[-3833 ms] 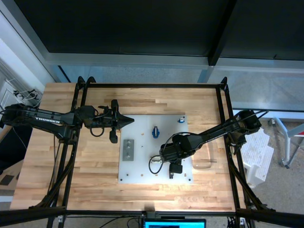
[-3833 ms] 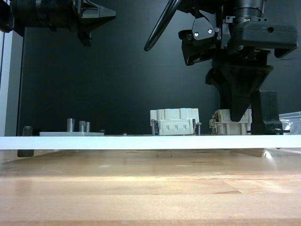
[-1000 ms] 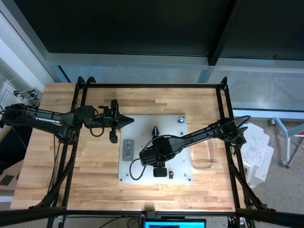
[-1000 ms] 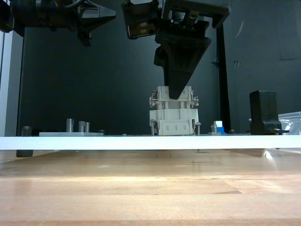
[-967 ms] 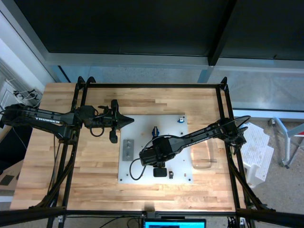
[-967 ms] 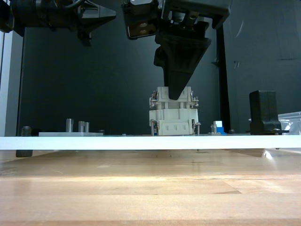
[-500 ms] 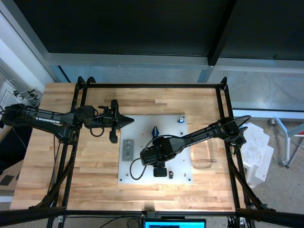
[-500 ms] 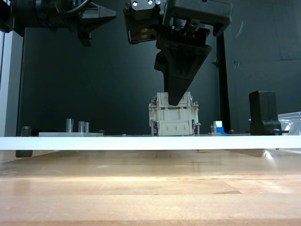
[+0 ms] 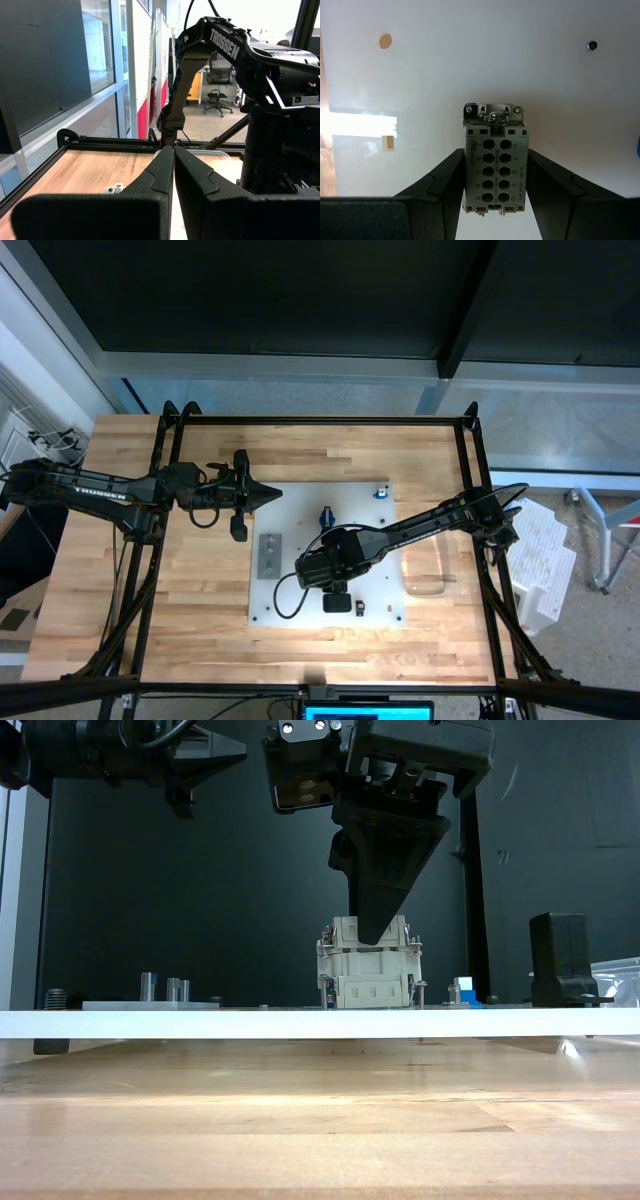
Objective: Pick the HAN10E connector and install on the hub
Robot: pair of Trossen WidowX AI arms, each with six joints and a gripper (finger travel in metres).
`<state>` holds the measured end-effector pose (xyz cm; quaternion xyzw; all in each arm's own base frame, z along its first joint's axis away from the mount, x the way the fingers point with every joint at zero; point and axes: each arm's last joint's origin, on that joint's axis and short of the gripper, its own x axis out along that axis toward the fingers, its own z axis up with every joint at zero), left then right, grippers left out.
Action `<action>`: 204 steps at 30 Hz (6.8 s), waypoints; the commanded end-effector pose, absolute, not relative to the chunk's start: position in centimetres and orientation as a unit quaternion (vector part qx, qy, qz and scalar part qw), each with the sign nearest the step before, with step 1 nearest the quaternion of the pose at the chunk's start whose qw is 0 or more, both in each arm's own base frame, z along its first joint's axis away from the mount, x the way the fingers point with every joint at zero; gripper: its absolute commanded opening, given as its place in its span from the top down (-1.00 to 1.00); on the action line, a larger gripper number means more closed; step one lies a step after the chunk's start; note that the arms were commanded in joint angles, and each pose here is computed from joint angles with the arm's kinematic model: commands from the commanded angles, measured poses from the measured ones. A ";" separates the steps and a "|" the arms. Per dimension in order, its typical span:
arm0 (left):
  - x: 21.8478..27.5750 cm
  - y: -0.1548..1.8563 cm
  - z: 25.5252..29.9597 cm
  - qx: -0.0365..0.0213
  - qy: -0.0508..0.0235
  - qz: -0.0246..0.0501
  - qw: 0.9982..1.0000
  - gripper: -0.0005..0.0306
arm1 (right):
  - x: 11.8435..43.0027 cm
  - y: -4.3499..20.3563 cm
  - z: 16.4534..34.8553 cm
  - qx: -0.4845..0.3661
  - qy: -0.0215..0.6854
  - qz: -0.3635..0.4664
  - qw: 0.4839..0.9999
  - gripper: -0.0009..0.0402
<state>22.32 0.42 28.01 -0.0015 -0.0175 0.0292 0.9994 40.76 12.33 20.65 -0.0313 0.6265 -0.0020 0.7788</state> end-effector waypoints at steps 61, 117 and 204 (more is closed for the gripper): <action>22.33 0.42 28.02 -0.001 -0.018 0.029 0.999 0.96 | 27.6 0.6 30.6 0.033 0.069 0.005 0.997 0.96; 22.33 0.42 28.02 -0.001 -0.018 0.029 0.999 0.96 | 25.3 -0.8 28.9 0.026 -0.003 -0.020 0.999 0.96; 22.33 0.42 28.02 -0.001 -0.018 0.029 0.999 0.96 | 25.3 -0.8 28.9 0.026 -0.003 -0.020 0.999 0.96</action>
